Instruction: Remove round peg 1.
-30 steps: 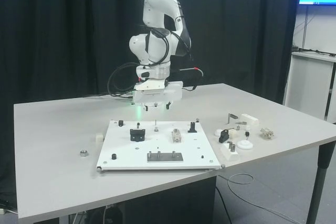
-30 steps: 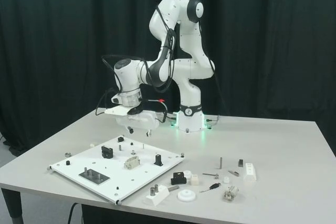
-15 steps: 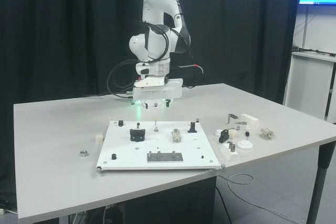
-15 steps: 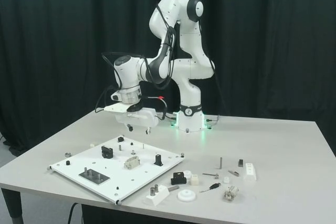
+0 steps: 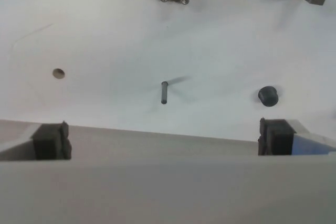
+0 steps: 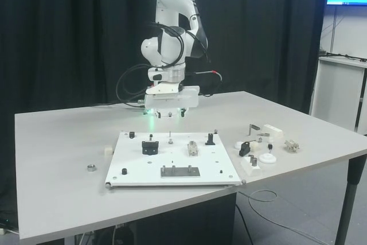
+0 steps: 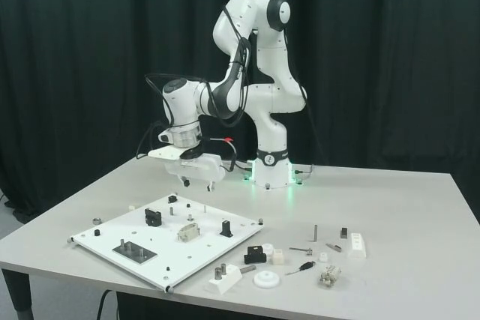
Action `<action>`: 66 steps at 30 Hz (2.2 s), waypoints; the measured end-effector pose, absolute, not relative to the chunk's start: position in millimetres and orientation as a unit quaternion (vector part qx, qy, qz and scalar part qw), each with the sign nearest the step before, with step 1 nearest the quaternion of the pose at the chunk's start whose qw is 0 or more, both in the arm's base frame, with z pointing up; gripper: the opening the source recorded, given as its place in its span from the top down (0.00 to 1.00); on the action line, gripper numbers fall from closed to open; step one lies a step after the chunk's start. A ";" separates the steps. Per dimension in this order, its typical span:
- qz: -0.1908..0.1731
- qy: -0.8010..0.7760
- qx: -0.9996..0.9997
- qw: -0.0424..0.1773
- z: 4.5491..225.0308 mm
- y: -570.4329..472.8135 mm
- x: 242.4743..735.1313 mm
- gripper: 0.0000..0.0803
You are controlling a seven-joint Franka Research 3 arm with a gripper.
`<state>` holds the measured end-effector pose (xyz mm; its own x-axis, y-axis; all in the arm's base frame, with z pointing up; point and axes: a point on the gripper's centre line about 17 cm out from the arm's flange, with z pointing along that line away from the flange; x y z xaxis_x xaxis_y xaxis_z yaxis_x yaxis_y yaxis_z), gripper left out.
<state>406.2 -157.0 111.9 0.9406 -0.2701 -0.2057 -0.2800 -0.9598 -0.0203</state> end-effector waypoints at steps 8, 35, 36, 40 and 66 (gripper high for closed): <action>0.101 0.144 -0.984 0.023 113.5 -157.5 406.0 0.00; 0.102 0.146 -0.984 0.022 116.5 -157.5 405.2 0.00; 0.101 0.146 -0.984 0.022 116.6 -157.5 405.3 0.00; 0.100 0.146 -0.984 0.022 117.9 -157.8 405.8 0.00; 0.082 0.198 -0.977 0.008 128.4 -161.1 395.7 0.00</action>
